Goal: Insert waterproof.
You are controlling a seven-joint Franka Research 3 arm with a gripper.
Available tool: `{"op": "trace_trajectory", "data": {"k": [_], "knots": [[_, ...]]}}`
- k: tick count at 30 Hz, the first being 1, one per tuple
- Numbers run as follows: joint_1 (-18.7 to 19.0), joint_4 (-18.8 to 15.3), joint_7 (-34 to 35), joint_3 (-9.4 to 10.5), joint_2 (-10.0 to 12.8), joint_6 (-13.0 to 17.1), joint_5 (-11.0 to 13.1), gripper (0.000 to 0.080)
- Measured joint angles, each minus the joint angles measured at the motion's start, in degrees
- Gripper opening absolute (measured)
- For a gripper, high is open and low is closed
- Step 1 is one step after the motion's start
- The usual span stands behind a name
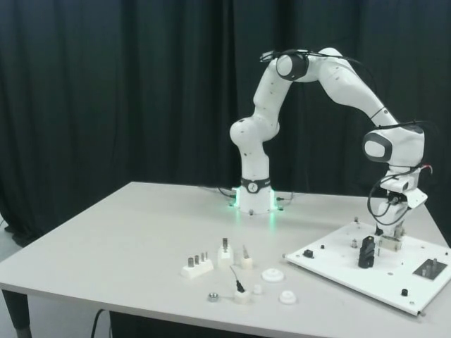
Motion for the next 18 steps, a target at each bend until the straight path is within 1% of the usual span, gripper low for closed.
{"op": "trace_trajectory", "data": {"k": [7, 18], "knots": [[0.6, -0.1, 0.0, -1.13, 0.2, -0.1, 0.2, 0.0317], [0.6, -0.5, 0.0, -1.45, 0.2, -0.1, 0.3, 0.0317]]}}
